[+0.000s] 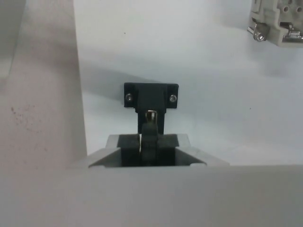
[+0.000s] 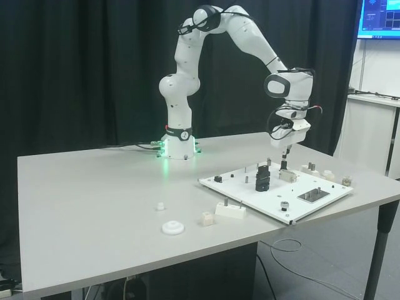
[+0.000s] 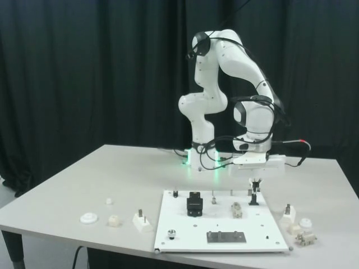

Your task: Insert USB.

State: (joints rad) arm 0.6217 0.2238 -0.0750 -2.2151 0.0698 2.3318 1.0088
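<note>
In the wrist view my gripper is shut on a black USB plug, which stands upright between the black fingers. The plug's metal tip points at a black socket block fastened with two screws to the white board. I cannot tell whether the tip touches the socket. From the room views, the gripper hangs just above the socket block at the board's far side.
The white board also carries a taller black block, several pegs and a grey plate. A grey connector sits near the socket. Loose white parts lie on the grey table beside the board.
</note>
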